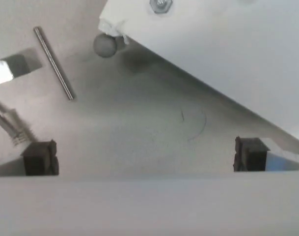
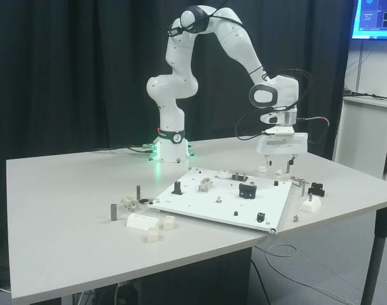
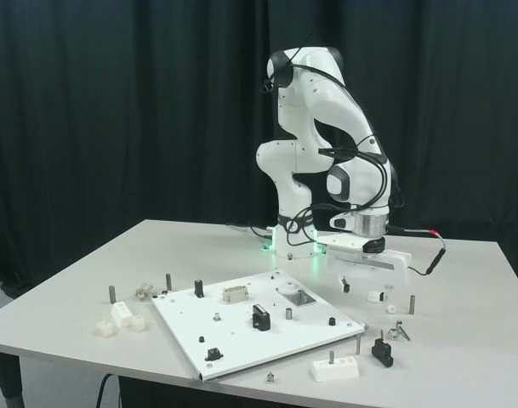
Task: Remove large gear.
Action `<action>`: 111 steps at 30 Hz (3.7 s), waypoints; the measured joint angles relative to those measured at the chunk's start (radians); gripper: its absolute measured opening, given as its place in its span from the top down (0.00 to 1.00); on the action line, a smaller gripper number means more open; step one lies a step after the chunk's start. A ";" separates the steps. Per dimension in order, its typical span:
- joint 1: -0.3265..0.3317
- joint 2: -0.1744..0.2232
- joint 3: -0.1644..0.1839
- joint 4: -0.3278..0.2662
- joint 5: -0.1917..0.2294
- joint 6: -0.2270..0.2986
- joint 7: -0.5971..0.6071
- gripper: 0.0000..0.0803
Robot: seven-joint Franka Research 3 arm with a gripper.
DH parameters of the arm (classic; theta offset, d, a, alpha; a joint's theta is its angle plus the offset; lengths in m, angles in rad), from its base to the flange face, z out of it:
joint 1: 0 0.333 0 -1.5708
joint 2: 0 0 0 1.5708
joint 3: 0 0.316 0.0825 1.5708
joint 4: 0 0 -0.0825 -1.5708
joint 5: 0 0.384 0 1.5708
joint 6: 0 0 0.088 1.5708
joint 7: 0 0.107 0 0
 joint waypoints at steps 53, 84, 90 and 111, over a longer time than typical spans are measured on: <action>-0.186 -0.067 -0.017 0.042 -0.057 -0.275 -0.737 0.00; -0.266 -0.065 -0.042 -0.083 -0.051 -0.313 -0.976 0.00; -0.265 -0.074 -0.042 -0.116 -0.051 -0.313 -0.976 0.00; -0.253 -0.069 -0.039 -0.180 -0.028 -0.286 -0.969 0.00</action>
